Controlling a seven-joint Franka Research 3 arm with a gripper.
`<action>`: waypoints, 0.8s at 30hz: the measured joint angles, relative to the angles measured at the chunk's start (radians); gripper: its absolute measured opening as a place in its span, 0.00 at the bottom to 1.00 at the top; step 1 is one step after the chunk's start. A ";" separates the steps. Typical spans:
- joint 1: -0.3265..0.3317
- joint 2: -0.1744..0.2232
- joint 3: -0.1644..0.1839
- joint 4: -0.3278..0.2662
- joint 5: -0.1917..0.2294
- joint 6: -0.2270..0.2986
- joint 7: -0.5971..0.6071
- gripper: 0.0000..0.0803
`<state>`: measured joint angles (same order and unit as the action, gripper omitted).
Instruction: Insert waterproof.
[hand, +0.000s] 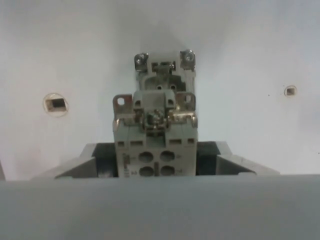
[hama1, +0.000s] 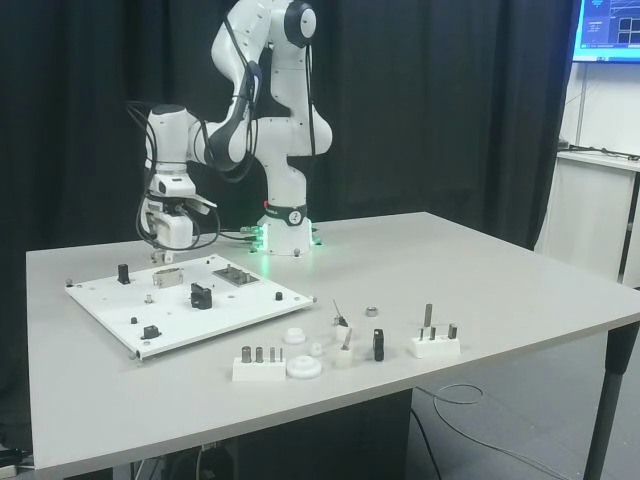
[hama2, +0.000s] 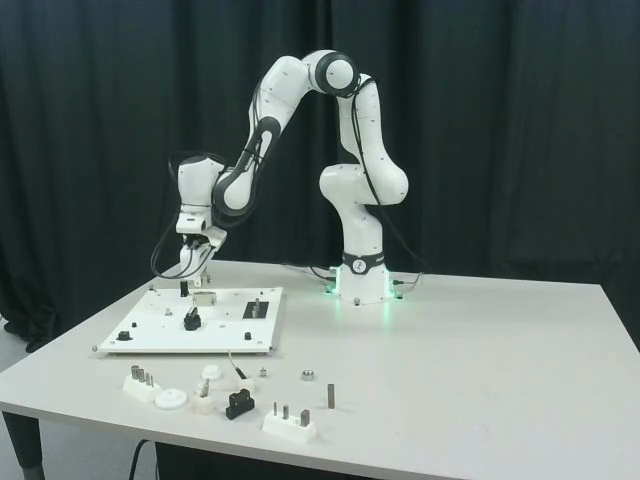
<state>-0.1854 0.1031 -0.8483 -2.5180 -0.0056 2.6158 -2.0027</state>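
Glossy white plastic arm; matt grey table; smooth white board; pale plastic connector with shiny metal screws; black cloth curtain

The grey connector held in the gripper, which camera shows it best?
The wrist view: the grey connector plug fills the middle, its screws and round holes plain, above its mating part on the white board. Both room views show only a small speck under the gripper.
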 joint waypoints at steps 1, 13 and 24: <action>0.000 0.000 0.000 -0.001 0.001 0.001 0.000 0.39; 0.000 0.006 0.000 -0.017 0.046 0.016 0.000 0.39; 0.000 0.019 0.001 -0.020 0.076 0.019 0.000 0.39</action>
<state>-0.1854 0.1223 -0.8471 -2.5383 0.0701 2.6344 -2.0026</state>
